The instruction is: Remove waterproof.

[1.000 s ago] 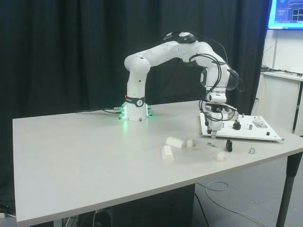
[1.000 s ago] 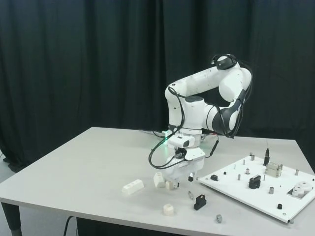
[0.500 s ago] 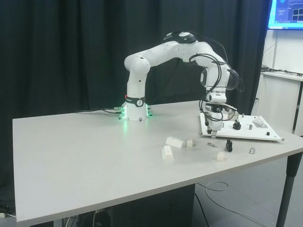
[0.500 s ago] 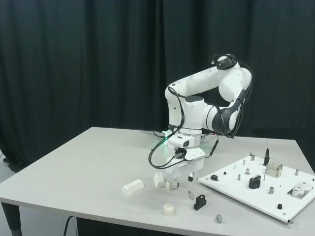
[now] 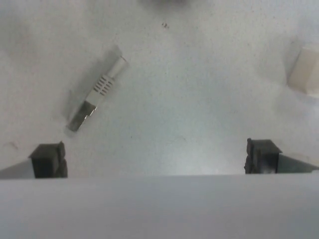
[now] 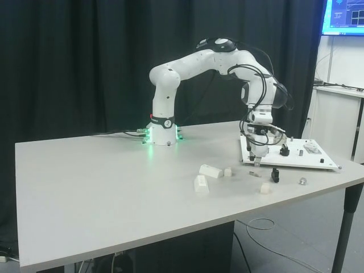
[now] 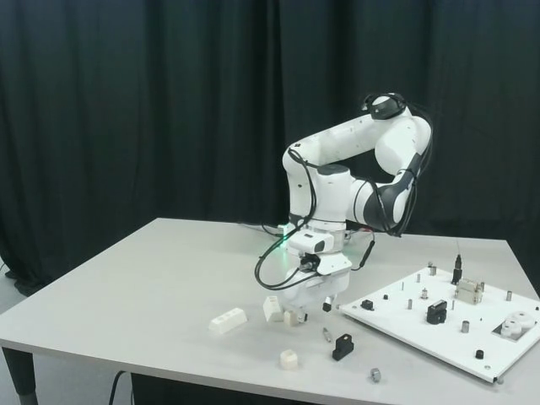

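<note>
Reading the views, how far along is the removal? (Operator)

You can treat extraction as apparently complete. The waterproof connector (image 5: 97, 94) lies flat on the grey table (image 6: 114, 170), clear of the white board (image 7: 405, 325). That this small ribbed cylinder is the task's part is a judgement, not a reading. (Guide)

What is the tool state? (Operator)

Your gripper (image 5: 154, 158) is released. Both black fingertips (image 5: 47, 159) stand wide apart over bare table with nothing between them. The connector rests beside one fingertip, outside the span and not touching it. What is left for you is probably to lift the arm clear. (Guide)

Which view should I check for what? (Operator)

- Use the wrist view for the finger spread and the connector's ribbed body and tilt. Neither room view resolves these. It also shows the edge of a white block (image 5: 305, 74).
- Use the first room view to see the gripper (image 6: 254, 161) hanging low at the board's near edge. The connector (image 6: 254, 173) is a speck just below it.
- Use the second room view for the surrounding layout. The connector (image 7: 326, 334) lies between the gripper (image 7: 310, 308) and a black clip (image 7: 342, 345), with loose white blocks (image 7: 228, 321) nearby. The wrist view leaves out the clip and most of these blocks. (Guide)
</note>
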Robot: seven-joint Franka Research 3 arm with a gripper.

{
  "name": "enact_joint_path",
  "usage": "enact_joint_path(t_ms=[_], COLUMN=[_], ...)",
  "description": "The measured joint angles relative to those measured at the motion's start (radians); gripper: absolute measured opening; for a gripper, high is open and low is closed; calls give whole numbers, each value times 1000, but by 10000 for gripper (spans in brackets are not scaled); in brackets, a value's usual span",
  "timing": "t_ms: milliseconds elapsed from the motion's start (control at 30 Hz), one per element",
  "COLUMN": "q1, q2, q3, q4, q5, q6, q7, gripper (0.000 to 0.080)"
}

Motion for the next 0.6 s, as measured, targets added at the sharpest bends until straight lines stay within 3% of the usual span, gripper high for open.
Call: enact_joint_path(t_ms=[600], q1=[16], q2=[0], q3=[-5], q4=[79], q5=[1], q6=[-70], q7=[85], gripper=[800])
